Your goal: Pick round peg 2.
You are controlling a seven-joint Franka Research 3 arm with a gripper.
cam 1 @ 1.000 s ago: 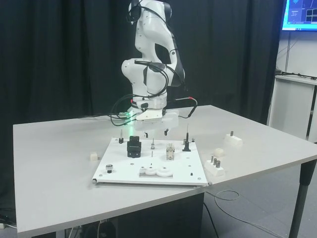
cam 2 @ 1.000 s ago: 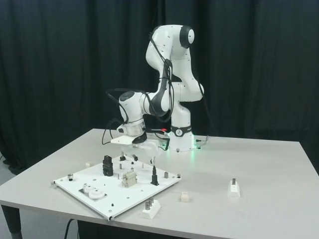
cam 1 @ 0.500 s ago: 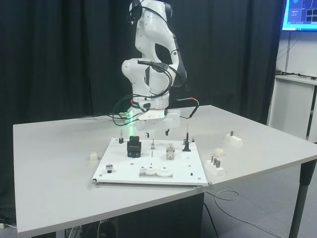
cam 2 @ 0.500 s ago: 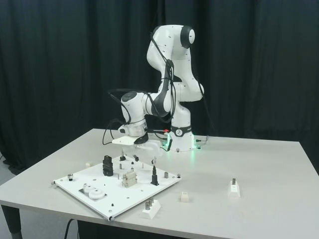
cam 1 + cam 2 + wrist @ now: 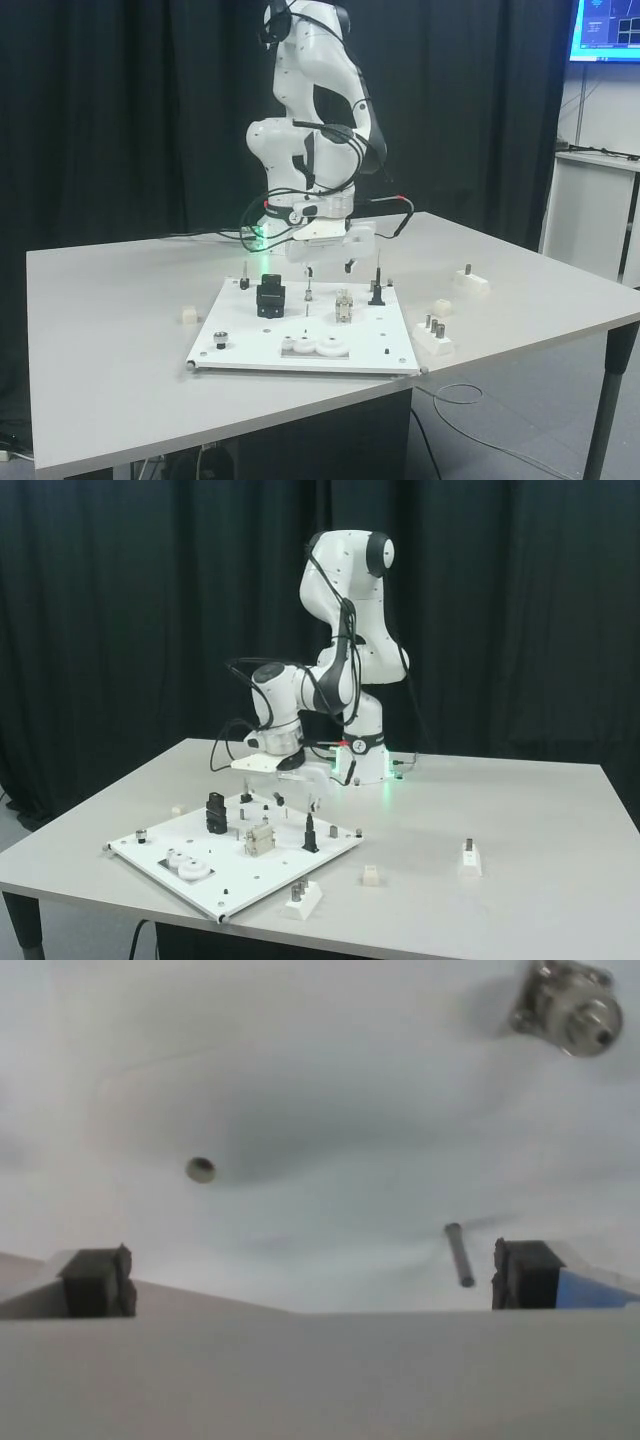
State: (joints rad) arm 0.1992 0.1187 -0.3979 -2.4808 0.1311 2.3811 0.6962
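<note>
nearby, the claw [image 5: 310, 1275] hangs wide open and unladen above the white board [image 5: 300, 330], a thin peg [image 5: 459, 1253] just beside one fingertip.

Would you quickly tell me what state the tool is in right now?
Tool: open, fingers wide apart, holding nothing, above the white board.

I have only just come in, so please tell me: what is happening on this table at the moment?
A white Franka arm holds its gripper above the far part of the white assembly board on the grey table. The jaws are open and hold nothing. In the wrist view a thin grey peg stands just beside one fingertip, not yet between them. Nothing has been picked.
</note>
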